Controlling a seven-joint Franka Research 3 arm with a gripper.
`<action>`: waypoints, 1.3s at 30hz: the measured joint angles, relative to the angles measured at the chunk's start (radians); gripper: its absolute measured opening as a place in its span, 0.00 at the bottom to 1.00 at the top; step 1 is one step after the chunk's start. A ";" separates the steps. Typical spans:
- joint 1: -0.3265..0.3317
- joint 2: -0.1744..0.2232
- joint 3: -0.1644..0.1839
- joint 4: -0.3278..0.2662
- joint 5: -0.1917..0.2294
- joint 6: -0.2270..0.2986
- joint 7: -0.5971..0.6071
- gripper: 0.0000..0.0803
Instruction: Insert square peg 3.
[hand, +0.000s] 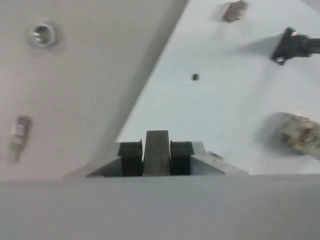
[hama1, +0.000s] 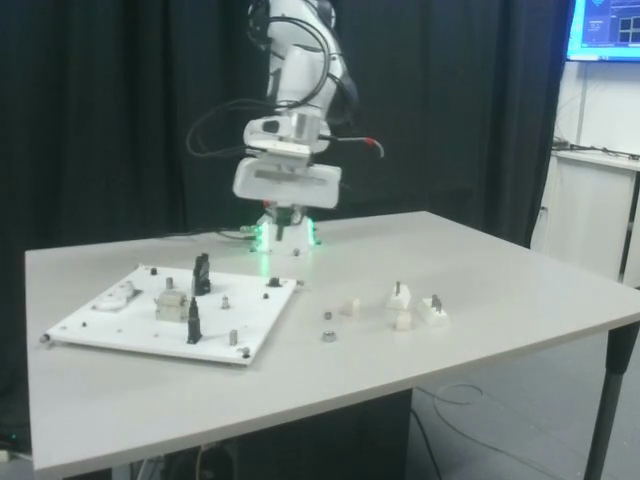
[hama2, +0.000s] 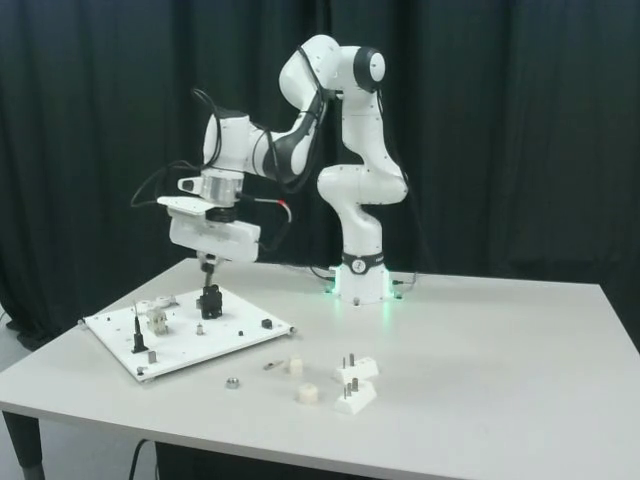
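Gripper (hand: 156, 159) closed on square peg (hand: 156, 150), dark bar clamped between black fingers (hand: 131, 156), long axis running straight down out of the tips. Held high over the rear edge of white board (hama1: 258, 322). Fixtures further off on board; which hole is target cannot tell, so descent needs peg kept vertical

Grey table (hama2: 520, 350) with items on its top.
White board (hama2: 240, 340) at frame left; arm base (hama2: 361, 283) bolted at rear centre, green glow at its foot; small nut (hama2: 232, 382), small blocks (hama2: 308, 394) and two white pin blocks (hama2: 355, 397) loose near the front edge, beside the board.
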 joint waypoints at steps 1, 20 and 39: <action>-0.005 0.000 -0.003 0.004 0.000 -0.001 -0.017 0.14; -0.076 0.045 -0.101 0.111 -0.006 -0.002 -0.323 0.14; -0.143 0.206 -0.173 0.254 0.156 0.017 -0.867 0.14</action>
